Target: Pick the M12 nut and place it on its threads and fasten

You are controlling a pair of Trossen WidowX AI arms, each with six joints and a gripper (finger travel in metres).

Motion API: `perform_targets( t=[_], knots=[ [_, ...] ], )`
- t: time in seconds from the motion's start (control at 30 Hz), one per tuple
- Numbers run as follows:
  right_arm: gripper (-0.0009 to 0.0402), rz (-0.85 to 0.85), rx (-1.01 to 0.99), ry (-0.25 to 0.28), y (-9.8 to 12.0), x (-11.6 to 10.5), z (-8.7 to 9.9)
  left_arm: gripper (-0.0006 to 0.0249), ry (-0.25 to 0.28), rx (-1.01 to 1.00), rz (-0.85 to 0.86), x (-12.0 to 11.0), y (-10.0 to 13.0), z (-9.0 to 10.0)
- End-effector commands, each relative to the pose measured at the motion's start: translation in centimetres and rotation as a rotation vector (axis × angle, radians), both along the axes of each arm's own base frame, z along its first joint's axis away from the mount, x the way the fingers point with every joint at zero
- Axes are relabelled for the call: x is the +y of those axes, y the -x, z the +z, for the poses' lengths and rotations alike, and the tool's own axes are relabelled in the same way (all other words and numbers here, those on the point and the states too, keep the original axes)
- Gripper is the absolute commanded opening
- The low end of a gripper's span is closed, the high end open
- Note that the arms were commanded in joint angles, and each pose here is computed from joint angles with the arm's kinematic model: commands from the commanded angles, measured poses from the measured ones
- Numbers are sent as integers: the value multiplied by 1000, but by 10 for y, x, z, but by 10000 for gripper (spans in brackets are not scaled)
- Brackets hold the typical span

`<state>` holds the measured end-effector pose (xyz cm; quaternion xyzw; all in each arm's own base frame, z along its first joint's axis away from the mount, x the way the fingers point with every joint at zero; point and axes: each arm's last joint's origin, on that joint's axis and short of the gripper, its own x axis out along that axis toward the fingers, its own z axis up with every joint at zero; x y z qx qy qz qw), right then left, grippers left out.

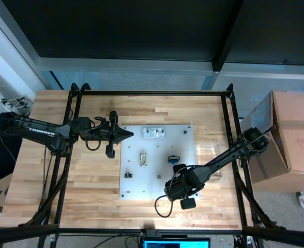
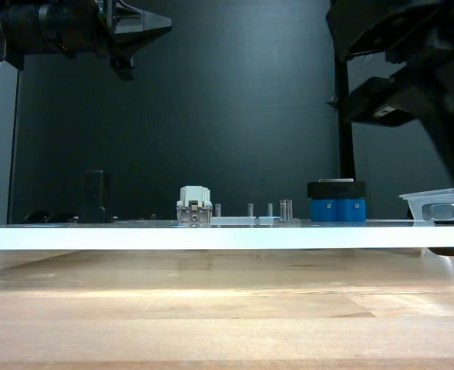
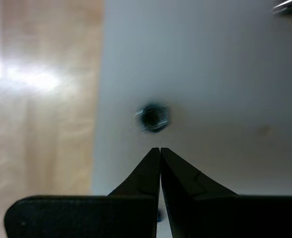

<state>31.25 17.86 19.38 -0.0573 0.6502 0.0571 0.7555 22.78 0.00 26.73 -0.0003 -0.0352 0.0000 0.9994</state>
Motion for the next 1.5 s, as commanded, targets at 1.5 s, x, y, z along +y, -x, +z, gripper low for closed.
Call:
perform_targets(
  t=[1.5],
  knots=[
    [0, 22, -30, 9, -8, 3, -14, 0, 0, 1, 0, 0, 0, 0]
  ],
)
